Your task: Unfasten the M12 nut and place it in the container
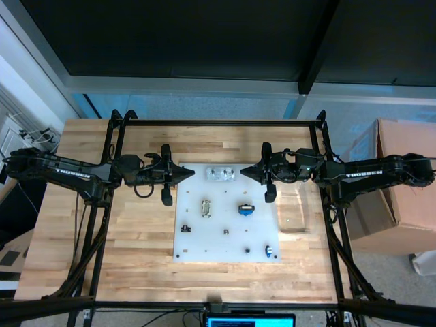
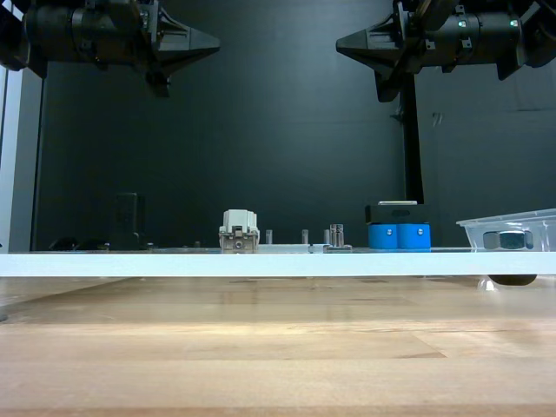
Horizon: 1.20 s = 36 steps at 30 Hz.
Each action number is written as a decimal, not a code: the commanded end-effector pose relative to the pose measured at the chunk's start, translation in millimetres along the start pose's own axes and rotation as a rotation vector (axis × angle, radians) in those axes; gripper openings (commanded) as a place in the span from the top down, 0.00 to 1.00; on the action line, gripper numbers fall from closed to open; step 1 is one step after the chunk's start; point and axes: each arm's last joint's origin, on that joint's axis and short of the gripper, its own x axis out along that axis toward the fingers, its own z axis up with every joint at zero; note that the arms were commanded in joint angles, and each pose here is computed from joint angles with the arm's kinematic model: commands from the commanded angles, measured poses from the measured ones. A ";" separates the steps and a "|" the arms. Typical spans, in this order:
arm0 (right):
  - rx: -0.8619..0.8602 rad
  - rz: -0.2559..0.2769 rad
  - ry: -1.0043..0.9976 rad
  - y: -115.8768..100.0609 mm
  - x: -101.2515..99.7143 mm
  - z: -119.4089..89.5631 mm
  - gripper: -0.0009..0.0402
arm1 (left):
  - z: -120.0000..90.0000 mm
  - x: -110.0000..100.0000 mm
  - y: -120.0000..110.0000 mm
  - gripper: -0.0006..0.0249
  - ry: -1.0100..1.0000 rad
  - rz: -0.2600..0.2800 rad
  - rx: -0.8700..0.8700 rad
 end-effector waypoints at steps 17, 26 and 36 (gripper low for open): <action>0.005 0.016 0.000 4.5 0.7 3.2 0.98 | -0.1 0.1 -0.1 0.98 0.001 -0.001 0.000; 0.045 -0.022 0.429 45.3 11.2 22.9 0.98 | 0.0 0.1 -0.1 0.98 0.000 -0.001 0.000; 0.129 -0.032 0.844 95.1 24.0 26.4 0.98 | 0.0 0.1 -0.1 0.98 0.000 -0.001 0.000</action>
